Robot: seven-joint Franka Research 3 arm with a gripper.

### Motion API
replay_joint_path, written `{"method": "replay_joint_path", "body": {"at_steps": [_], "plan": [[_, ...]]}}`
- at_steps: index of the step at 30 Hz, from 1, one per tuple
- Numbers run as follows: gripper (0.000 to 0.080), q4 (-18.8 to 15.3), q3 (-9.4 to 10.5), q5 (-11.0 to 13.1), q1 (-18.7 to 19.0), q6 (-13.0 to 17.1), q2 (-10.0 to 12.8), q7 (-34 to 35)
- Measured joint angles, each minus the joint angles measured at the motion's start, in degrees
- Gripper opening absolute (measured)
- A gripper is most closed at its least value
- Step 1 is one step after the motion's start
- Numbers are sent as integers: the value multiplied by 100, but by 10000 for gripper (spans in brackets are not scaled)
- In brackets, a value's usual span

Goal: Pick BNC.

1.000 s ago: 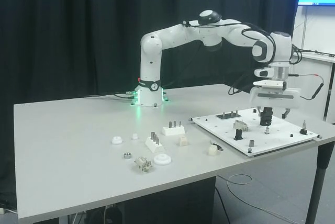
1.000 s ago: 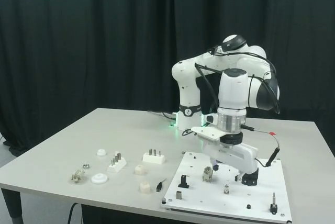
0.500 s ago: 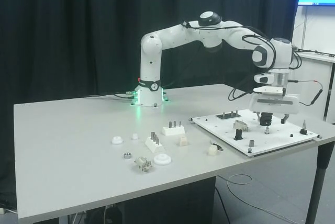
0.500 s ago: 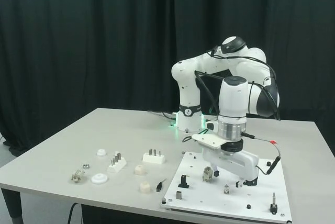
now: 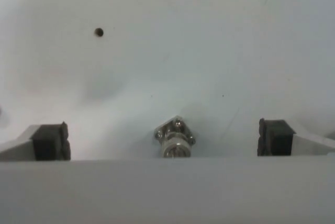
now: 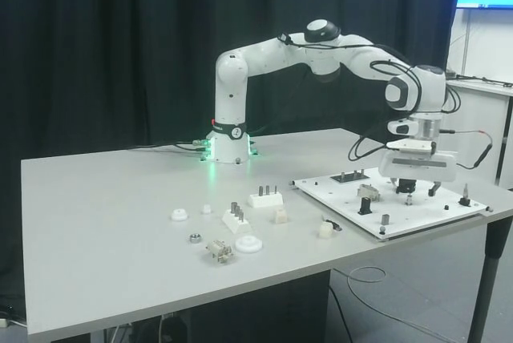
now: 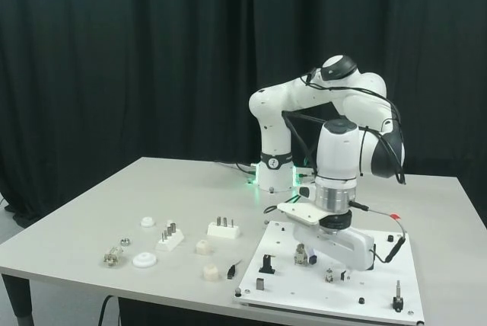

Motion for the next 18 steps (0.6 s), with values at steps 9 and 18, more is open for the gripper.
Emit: {"method": "replay_joint_path", "body": {"at_steps": [9,18], "plan": [[800,0,64,-2,-6,45,19,-4],[800,0,92,-9,-5,63,27,-75]]}}
